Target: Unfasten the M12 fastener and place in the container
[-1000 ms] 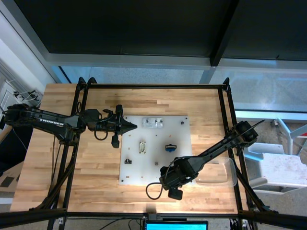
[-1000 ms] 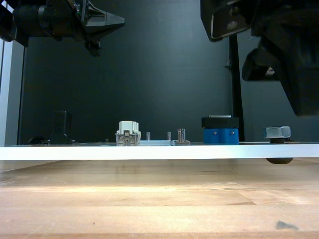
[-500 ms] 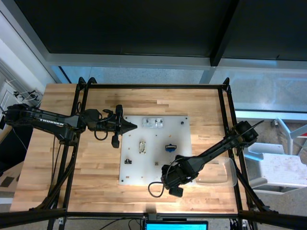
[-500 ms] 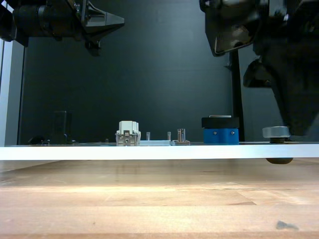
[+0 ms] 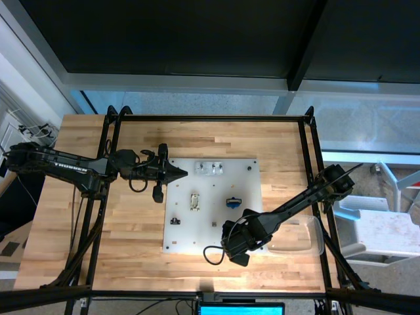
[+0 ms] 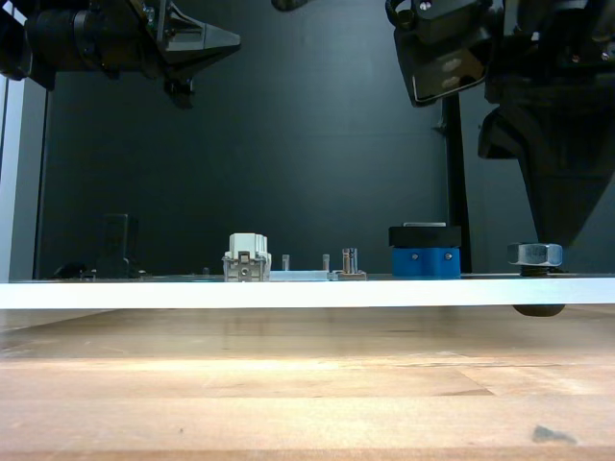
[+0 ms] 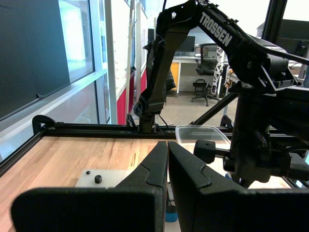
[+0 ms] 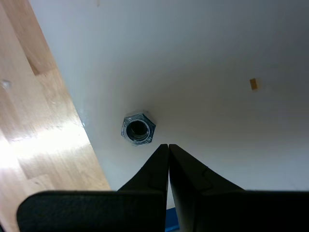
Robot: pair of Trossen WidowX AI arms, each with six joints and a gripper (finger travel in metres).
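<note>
The silver M12 nut sits on its black stud near the white board's near right edge, and the low view shows it whole. My right gripper is shut with nothing between its fingers, and its tip stands just beside and above the nut. Seen from above, that gripper hides the nut. The clear container lies to the right of the board and holds nothing that I can see. My left gripper hovers shut above the board's far left edge.
A blue connector and a white connector block stand mid-board, with a small silver post between them in the low view. A black post stands at the far right corner. The black frame rails surround the table.
The right gripper has turned and shifted slightly over the nut, which was partly covered half a second ago and now shows whole. The nut stays in place. The left arm has not moved.
</note>
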